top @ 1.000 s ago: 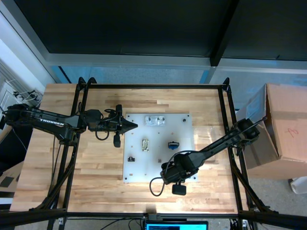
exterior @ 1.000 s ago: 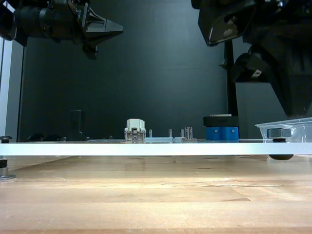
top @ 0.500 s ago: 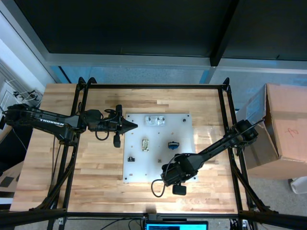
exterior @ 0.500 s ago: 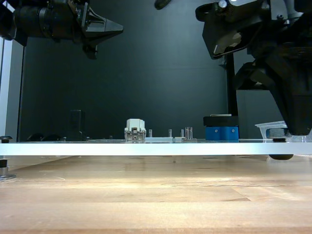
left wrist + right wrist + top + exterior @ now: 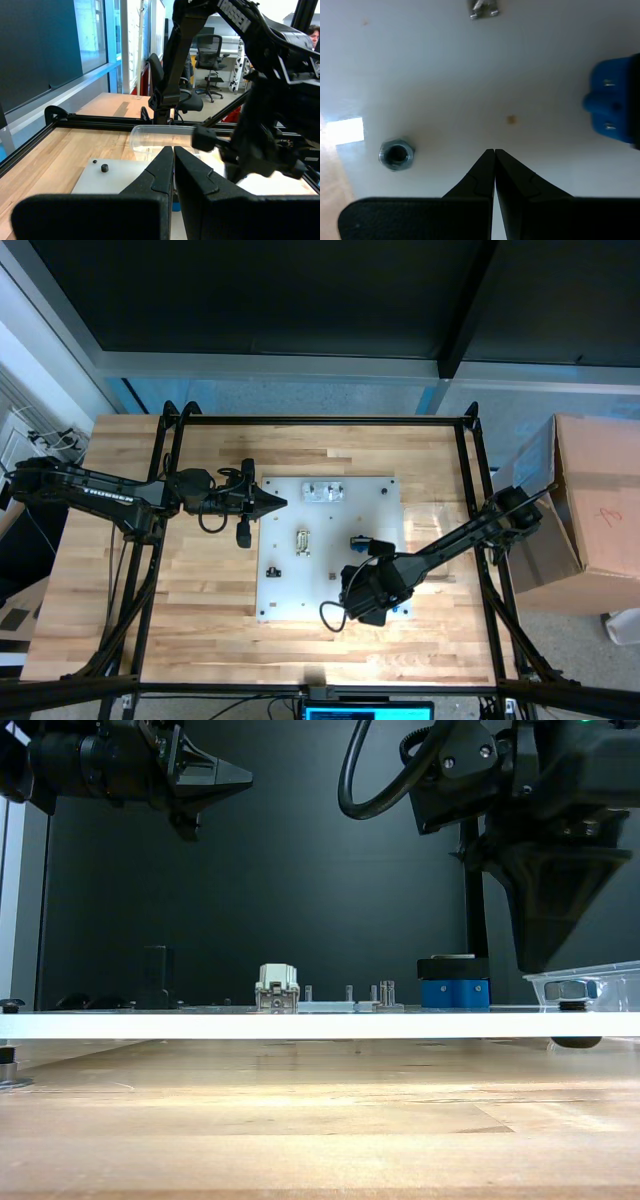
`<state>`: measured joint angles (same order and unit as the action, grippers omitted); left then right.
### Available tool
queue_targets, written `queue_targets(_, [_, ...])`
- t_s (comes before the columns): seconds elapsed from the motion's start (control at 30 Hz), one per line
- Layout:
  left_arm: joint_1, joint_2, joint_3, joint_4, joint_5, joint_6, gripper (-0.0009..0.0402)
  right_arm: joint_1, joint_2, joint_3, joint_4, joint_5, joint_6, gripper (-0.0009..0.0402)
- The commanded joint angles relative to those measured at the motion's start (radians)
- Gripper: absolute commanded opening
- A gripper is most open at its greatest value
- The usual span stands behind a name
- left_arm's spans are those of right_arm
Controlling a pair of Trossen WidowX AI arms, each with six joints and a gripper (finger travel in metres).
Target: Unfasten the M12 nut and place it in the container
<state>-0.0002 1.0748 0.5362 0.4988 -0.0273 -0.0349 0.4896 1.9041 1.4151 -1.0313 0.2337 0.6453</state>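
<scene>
The silver M12 nut (image 5: 396,154) sits on its stud on the white board (image 5: 470,65); its centre shows dark. In the low view the nut (image 5: 572,990) stands on the black stud in front of the clear container (image 5: 606,978). My right gripper (image 5: 494,150) is shut with nothing between its fingers. It hangs above the board, beside the nut and apart from it (image 5: 537,965). My left gripper (image 5: 173,148) is shut and empty, held high over the board's far left edge (image 5: 280,502).
A blue block (image 5: 614,107) with a black cap (image 5: 453,967) stands mid-board. A grey connector (image 5: 277,990) and small pins are on the board. The clear container (image 5: 161,136) lies at the board's right side. A black frame rings the wooden table (image 5: 200,640).
The right gripper has turned, risen, and shifted left and away from the near edge, uncovering the nut in the low view. The nut stays on its stud. The left arm has not moved.
</scene>
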Motion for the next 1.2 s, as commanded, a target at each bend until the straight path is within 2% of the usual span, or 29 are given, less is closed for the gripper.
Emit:
queue_targets(0.03, [0.0, 0.0, 0.0, -0.001, 0.0, 0.0, 0.0, 0.004, -0.014, 0.001, 0.004, -0.052, 0.0, 0.0])
queue_targets(0.27, [0.0, 0.0, 0.0, -0.002, 0.0, 0.0, 0.0, 0.005, -0.025, 0.016, 0.104, -0.328, -0.031, 0.0])
queue_targets(0.3, [0.0, 0.0, 0.0, -0.002, 0.0, 0.0, 0.0, 0.005, -0.025, 0.016, 0.127, -0.349, -0.036, 0.0])
queue_targets(0.47, [0.0, 0.0, 0.0, 0.0, 0.0, 0.0, 0.0, 0.006, 0.008, 0.013, 0.158, -0.358, -0.052, 0.0])
queue_targets(0.67, [0.0, 0.0, 0.0, 0.0, 0.0, 0.0, 0.0, 0.006, 0.051, 0.012, 0.162, -0.328, -0.06, 0.0])
queue_targets(0.8, [0.0, 0.0, 0.0, -0.001, 0.0, 0.0, 0.0, -0.001, 0.05, 0.008, 0.153, -0.289, -0.063, 0.0])
queue_targets(0.93, [0.0, 0.0, 0.0, 0.0, 0.0, 0.0, 0.0, -0.005, 0.045, 0.008, 0.129, -0.275, -0.078, 0.0])
queue_targets(1.0, [0.0, 0.0, 0.0, 0.0, 0.0, 0.0, 0.0, -0.006, 0.034, 0.008, 0.094, -0.207, -0.074, 0.0])
queue_targets(1.07, [0.0, 0.0, 0.0, 0.0, 0.0, 0.0, 0.0, -0.008, 0.021, 0.013, 0.019, -0.099, -0.038, 0.0])
queue_targets(1.13, [0.0, 0.0, 0.0, 0.0, 0.0, 0.0, 0.0, -0.008, 0.014, 0.023, -0.065, -0.014, -0.008, 0.0])
queue_targets(1.2, [0.0, 0.0, 0.0, 0.0, 0.0, 0.0, 0.0, -0.008, 0.009, 0.033, -0.104, -0.002, 0.002, 0.0])
